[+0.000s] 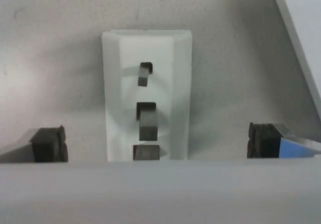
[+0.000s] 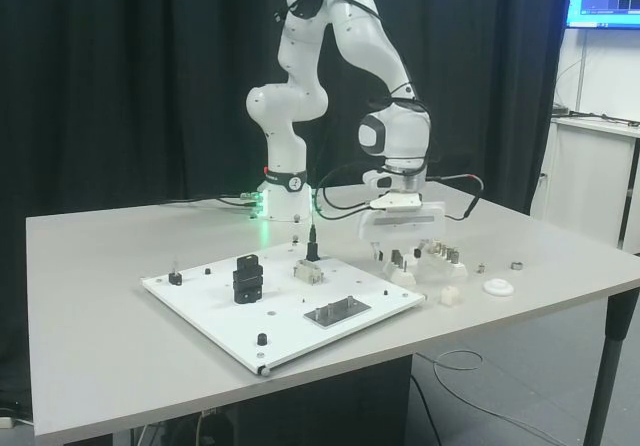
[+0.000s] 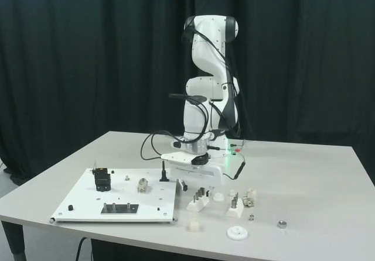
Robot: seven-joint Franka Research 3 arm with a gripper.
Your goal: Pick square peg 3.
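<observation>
— At centre of the wrist view, where is square peg 3 (image 1: pixel 146 151)?
— In the white holder (image 1: pixel 147 96), lowest of three pegs.
— And the fingers (image 1: pixel 156 144)?
— Wide open, holding nothing. The grasp is not yet done.

The grey table (image 2: pixel 90 296) fills the lower half of both room views. On it lie a white board (image 2: pixel 220 311) at lower centre-left, white peg holders (image 3: pixel 198 203) beside it, and a white gear (image 3: pixel 238 233) near the front edge.
</observation>
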